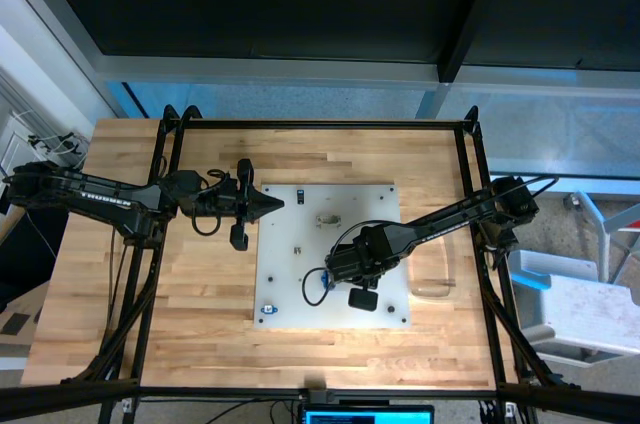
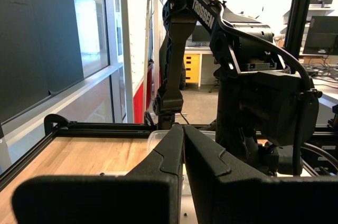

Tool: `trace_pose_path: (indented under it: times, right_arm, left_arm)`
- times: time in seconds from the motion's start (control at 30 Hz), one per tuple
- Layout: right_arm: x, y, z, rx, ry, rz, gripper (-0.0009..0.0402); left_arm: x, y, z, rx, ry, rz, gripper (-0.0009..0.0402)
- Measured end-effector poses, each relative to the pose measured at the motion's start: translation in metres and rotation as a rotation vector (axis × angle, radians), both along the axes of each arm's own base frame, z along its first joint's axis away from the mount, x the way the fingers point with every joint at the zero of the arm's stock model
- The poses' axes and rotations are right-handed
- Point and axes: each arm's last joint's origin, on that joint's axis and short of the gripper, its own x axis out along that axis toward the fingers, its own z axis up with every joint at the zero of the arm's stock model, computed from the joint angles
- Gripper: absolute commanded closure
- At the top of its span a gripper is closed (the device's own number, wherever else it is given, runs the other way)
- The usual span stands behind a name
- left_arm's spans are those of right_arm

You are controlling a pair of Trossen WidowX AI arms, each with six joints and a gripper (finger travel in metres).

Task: Pick the 16mm cylinder and place it in the taskboard

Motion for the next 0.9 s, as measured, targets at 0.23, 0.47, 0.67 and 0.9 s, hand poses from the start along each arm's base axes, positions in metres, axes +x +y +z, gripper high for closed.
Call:
trace_pose_path:
  times: [0.23, 0.47, 0.67, 0.9]
  right_arm:
    - [0.0, 0.0, -0.001, -0.007, -0.005, -0.004, 0.0354]
    - [0.003, 0.0, -0.004, -0.005, -0.011, -0.006, 0.0354]
    - [0.005, 0.001, -0.01, -0.009, 0.003, -0.006, 0.0354]
    - [0.006, 0.001, -0.013, -0.011, 0.01, -0.006, 0.0354]
  left_arm:
    - [0.0, 0.0, 0.0, 0.0, -0.001, 0.0, 0.0393]
    - [0.0, 0.0, 0.0, 0.0, 0.0, 0.0, 0.0393]
    - [0.0, 0.0, 0.0, 0.0, 0.0, 0.0, 0.0393]
    - [0.0, 0.0, 0.0, 0.0, 0.0, 0.0, 0.0393]
